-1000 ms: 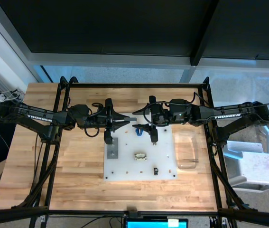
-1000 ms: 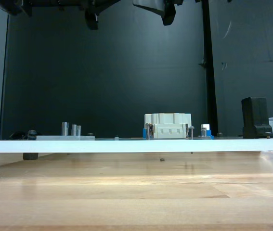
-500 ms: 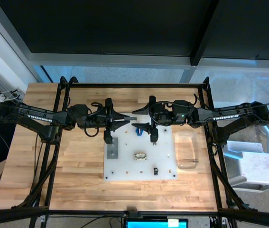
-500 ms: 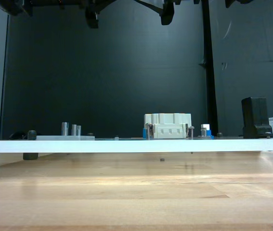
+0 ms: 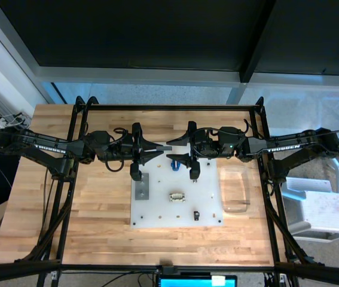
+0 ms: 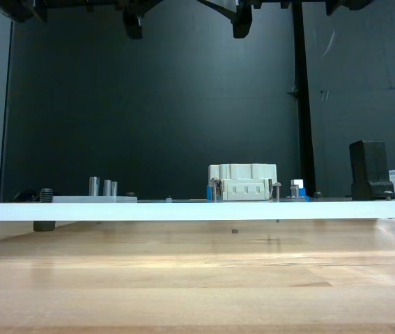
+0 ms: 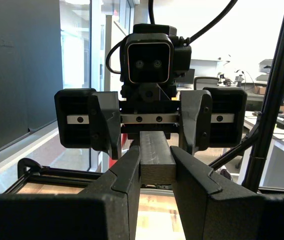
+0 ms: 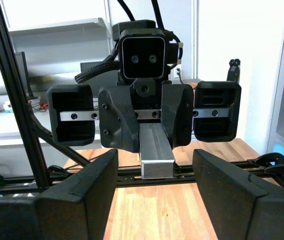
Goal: Pick the 16mm bar and place in it's hole on the taskboard
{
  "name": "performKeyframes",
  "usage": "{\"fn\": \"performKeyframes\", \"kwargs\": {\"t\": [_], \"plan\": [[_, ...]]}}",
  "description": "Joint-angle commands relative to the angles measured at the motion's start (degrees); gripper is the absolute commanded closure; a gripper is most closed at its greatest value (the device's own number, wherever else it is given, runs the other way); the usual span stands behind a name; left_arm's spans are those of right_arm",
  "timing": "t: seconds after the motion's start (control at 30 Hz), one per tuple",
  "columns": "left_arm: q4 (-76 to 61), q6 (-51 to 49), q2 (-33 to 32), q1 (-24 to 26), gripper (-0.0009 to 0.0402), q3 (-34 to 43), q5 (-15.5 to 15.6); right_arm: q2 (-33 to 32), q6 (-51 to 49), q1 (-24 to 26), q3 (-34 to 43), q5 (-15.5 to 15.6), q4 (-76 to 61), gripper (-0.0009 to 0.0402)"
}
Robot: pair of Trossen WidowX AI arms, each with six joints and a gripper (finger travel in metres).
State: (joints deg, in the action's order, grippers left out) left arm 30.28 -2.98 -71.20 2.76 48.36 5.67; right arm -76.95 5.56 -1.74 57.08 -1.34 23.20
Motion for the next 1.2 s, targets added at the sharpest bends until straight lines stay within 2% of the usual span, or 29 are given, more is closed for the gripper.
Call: {"fn": "performKeyframes", "kwargs": {"t": [0.03,0.37,0.77,0.83,0.93,1.2], "plan": [[-0.2,-0.1,0.0,0.0,0.0393,0.0,0.0,0.0,0.0,0.0,0.1,-0.1,0.3,0.0212],[-0.1,-0.2,0.0,0.0,0.0393,0.0,0.0,0.0,0.0,0.0,0.1,-0.1,0.3,0.0274],[0.0,-0.8,0.0,0.0,0.0393,0.0,0.0,0.0,-0.5,0.0,0.0,-0.1,0.1,0.0396],[0.0,-1.1,0.0,0.0,0.039,0.0,-0.1,0.0,-0.7,0.0,0.0,-0.1,0.1,0.039],[0.0,-1.5,0.0,0.0,0.0372,0.0,-0.1,0.0,-0.7,0.0,0.0,-0.1,0.2,0.039],[-0.2,-2.5,0.0,0.0,0.0278,0.0,0.0,2.5,-1.6,-0.1,0.1,-0.1,0.3,0.0394]]}}
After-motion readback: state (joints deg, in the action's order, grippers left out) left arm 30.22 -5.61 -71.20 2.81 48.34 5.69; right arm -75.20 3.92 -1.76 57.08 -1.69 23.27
